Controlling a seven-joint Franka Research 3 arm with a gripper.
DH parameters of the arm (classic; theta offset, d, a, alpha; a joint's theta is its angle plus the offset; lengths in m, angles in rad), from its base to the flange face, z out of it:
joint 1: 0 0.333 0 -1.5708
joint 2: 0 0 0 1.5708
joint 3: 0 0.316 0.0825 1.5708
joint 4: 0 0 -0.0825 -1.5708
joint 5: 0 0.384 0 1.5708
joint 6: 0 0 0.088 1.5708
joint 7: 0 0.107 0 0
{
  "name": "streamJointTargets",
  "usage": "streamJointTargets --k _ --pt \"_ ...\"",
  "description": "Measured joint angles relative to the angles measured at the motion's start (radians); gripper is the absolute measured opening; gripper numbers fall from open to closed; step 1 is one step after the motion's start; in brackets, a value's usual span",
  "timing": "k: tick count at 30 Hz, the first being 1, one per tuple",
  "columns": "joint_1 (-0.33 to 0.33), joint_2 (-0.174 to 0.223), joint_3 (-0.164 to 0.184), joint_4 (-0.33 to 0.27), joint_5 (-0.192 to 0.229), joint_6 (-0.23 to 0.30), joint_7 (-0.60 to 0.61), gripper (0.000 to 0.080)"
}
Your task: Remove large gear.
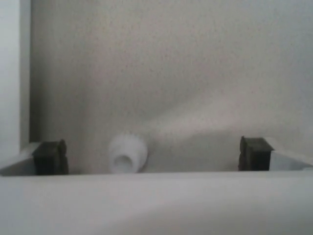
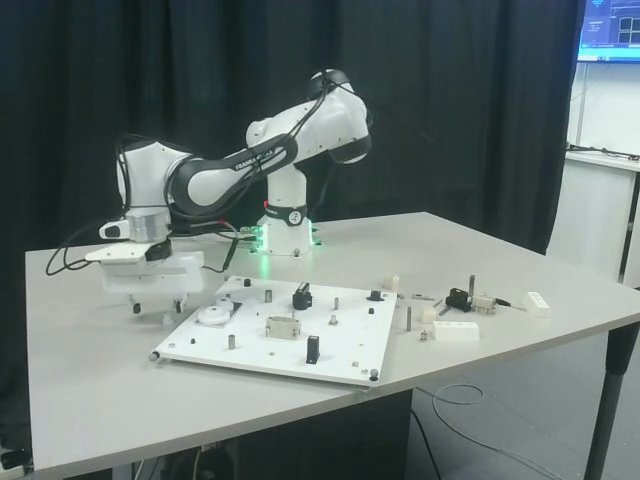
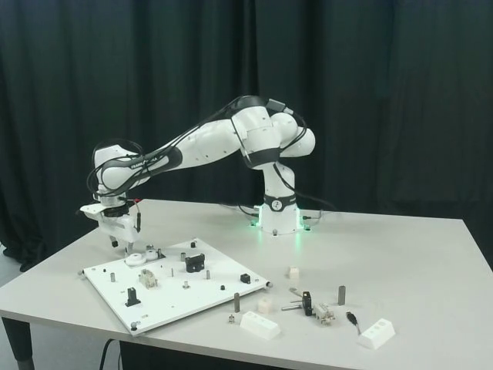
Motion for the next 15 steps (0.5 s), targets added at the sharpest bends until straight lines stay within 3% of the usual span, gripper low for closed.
streamJointTargets --k 15 --pt "-0.023 -0.043 -0.003 0.031 -0.066 -0.007 0.022 0.0799"
